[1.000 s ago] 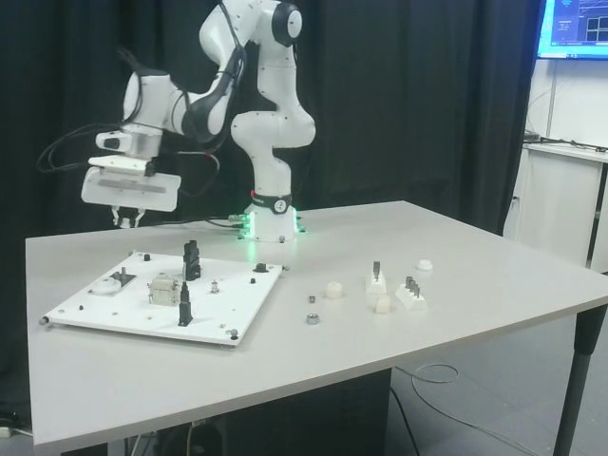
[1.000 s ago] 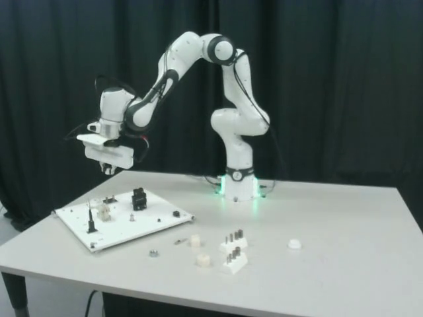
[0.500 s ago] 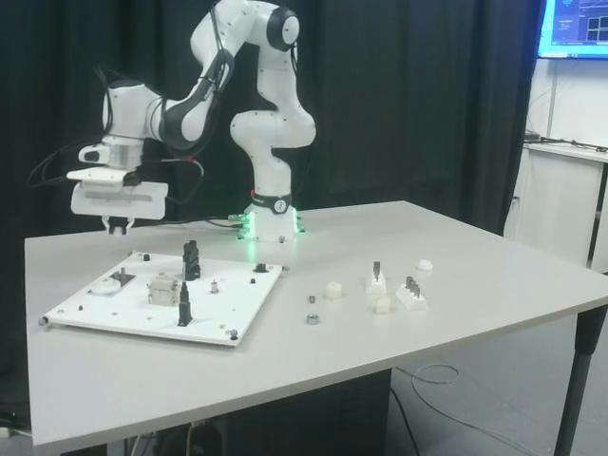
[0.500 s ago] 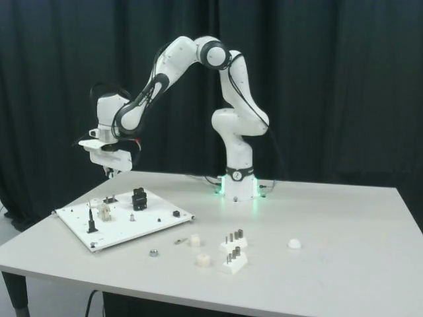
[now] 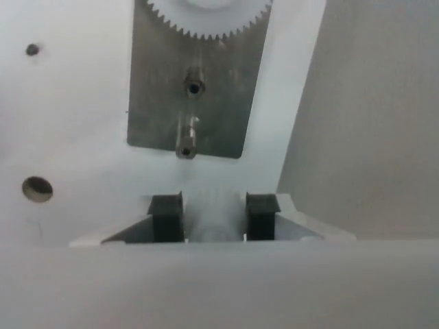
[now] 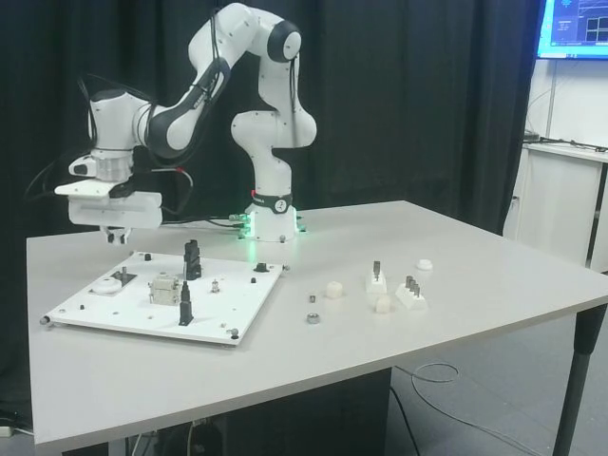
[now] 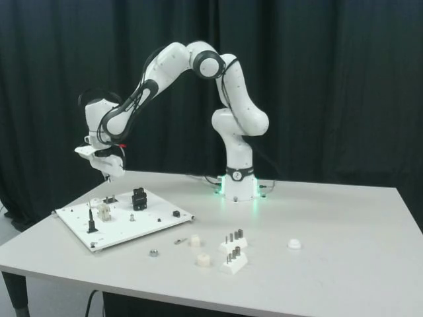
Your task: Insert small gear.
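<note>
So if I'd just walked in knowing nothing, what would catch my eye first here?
Probably the big white arm, arching from its green-lit base at the back of the grey table and hanging its gripper above the far corner of the white board. From the wrist view, a white toothed gear already sits on a grey plate beside two bare pegs. Small white parts lie scattered mid-table.

No legible text, label, brand, number or sign appears on any item in these views. The monitor (image 6: pixel 576 28) at the upper corner of the first room view shows rows of on-screen writing, too small to be read; the white board (image 6: pixel 247 309) carries no readable marking
</note>
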### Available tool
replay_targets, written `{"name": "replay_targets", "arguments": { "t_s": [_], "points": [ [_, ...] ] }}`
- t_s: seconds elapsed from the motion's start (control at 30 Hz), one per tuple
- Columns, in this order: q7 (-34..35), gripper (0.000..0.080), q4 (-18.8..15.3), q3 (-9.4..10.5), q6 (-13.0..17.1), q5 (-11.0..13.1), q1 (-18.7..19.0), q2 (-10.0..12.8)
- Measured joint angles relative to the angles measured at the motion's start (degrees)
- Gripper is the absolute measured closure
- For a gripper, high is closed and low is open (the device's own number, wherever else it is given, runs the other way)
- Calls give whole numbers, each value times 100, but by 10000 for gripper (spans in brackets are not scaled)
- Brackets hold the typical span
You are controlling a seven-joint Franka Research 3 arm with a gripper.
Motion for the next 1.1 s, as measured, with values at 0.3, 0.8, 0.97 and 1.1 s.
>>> {"name": "replay_targets", "arguments": {
  "t_s": [0.3,0.8,0.97,1.1],
  "points": [
    [-7,610,431,21,-353,346,-2,532],
    [-547,610,468,31,-561,695,-129,636],
    [-795,610,433,31,-552,848,-210,636],
    [-985,610,393,30,-515,1014,-270,636]
  ]
}}
